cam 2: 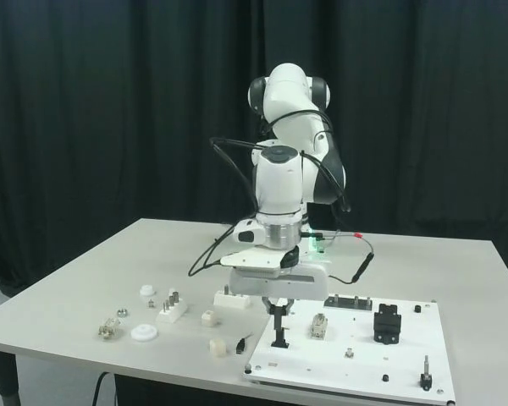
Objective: Insert square peg 4.
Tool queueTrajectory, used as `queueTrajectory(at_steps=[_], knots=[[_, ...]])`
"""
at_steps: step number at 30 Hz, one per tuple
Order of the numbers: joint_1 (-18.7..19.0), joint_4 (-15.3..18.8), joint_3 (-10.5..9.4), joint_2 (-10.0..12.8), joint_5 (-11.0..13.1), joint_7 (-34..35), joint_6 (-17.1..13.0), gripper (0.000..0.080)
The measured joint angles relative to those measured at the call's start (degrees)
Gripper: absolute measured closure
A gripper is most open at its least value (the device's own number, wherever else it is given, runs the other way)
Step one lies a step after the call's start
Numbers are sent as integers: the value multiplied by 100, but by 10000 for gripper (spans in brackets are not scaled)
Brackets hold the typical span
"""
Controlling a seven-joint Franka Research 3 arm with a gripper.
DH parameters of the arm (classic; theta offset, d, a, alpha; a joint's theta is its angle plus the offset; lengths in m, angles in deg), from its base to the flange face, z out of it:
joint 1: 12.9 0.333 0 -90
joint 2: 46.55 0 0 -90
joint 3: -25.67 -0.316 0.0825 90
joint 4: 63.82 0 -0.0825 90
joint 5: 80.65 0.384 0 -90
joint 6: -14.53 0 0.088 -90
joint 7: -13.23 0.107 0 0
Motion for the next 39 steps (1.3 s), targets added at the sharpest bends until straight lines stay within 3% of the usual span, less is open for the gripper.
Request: queueTrajectory(at_steps=[20,39], knots=[[-7,-553,131,501,325,140,3,650],[-63,-740,145,727,441,24,-2,650]])
